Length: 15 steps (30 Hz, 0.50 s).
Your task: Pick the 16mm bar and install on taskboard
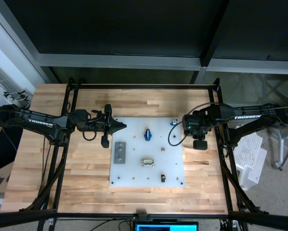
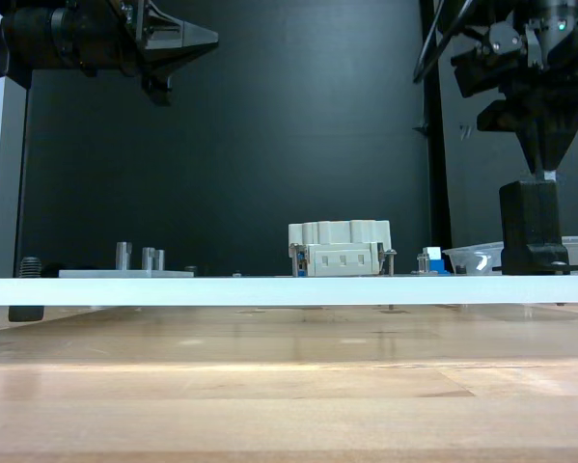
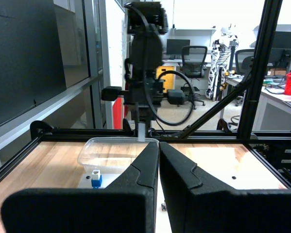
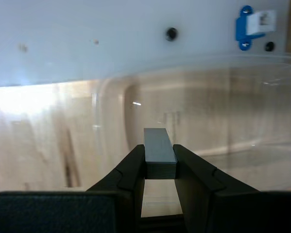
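Pinching the 16mm bar (image 4: 158, 141) between its fingers, the right gripper (image 4: 160, 154) hangs above a clear tray (image 4: 184, 65): the pick looks done, and the carry comes next. Beyond lies the taskboard (image 4: 87, 39); the bar must travel inward and line up with its seat. Across it, the left gripper (image 1: 118, 126) hovers with fingers pressed together. Both arms read "TROSSEN".

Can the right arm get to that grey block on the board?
Probably yes: the right gripper, shut on the bar, hangs high beside the taskboard; the left gripper hovers high, leaving the grey block uncovered.
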Each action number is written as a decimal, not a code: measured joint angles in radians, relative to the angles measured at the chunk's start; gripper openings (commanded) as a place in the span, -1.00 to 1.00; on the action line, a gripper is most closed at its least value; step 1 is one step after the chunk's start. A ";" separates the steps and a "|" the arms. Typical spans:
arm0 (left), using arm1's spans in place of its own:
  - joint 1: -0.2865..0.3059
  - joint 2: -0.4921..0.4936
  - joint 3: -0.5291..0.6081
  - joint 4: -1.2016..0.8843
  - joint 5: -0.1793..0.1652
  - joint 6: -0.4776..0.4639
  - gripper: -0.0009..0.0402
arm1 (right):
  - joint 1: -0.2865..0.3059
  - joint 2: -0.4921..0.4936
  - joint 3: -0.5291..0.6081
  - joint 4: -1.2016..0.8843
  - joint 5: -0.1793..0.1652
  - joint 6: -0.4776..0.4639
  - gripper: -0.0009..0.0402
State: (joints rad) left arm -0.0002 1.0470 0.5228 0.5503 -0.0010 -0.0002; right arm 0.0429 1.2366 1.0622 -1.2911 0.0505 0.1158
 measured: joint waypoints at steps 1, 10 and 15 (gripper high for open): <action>0.000 0.000 0.000 0.000 0.000 0.000 -0.96 | 0.025 0.011 0.007 -0.003 0.001 0.016 -0.95; 0.000 0.000 0.000 0.000 0.000 0.000 -0.96 | 0.211 0.135 0.102 0.000 0.008 0.184 -0.95; 0.000 0.000 0.000 0.000 0.000 0.000 -0.96 | 0.283 0.196 0.147 0.013 0.009 0.264 -0.95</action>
State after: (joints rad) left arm -0.0002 1.0470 0.5224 0.5503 -0.0006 -0.0002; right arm 0.3264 1.4330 1.2091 -1.2785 0.0593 0.3801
